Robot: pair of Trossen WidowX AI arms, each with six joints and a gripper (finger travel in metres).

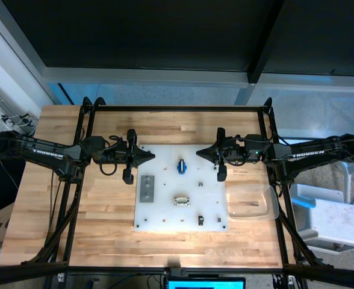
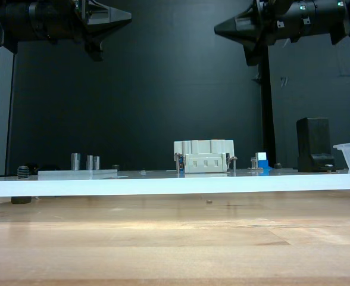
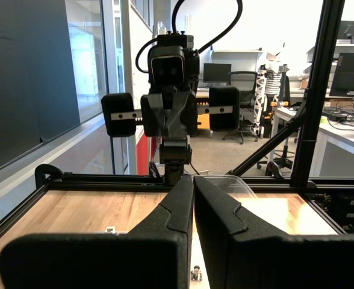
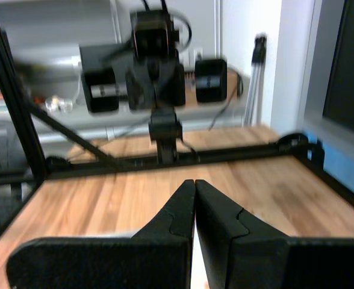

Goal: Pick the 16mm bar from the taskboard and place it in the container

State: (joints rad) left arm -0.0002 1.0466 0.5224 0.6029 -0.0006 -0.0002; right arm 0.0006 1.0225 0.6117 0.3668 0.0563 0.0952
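The metal bars are standing in the grey block on the left of the taskboard. I cannot tell which is 16mm. They are looking hard, smooth and slippery, so I am planning to pinch one by its sides. The left gripper and right gripper are hanging above the far edge, fingers together. The container is sitting just right of the board.

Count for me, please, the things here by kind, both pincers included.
pincers: 2, left pincer and right pincer, both shut, hanging high near the far edge of the taskboard
taskboard: 1
container: 1
grey block: 1
blue knob: 1
metal connector: 1
total: 7
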